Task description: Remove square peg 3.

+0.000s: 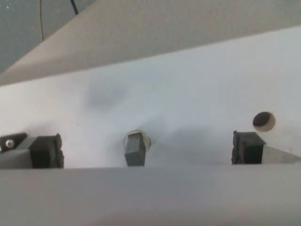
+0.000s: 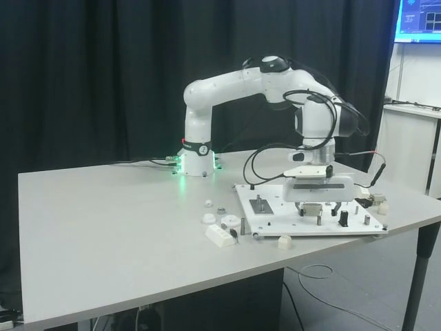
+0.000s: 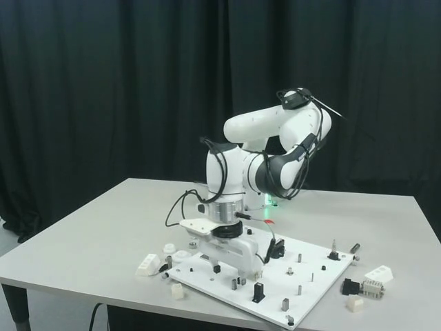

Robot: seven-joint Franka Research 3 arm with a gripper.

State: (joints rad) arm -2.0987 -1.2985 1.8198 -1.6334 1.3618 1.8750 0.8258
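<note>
Peg [image 1: 135, 149], frame centre: small, rigid, likely slick; grip its flat sides. Jaws released, straddling it, well apart.

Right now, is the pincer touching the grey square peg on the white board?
Apart. The wrist view shows the grey square peg standing between open fingers with board visible either side.

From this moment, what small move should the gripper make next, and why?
Probably lower straight down, then close. In the wrist view the grey square peg stands upright in the white board, midway between the open fingers of the gripper, and they do not touch it.
</note>
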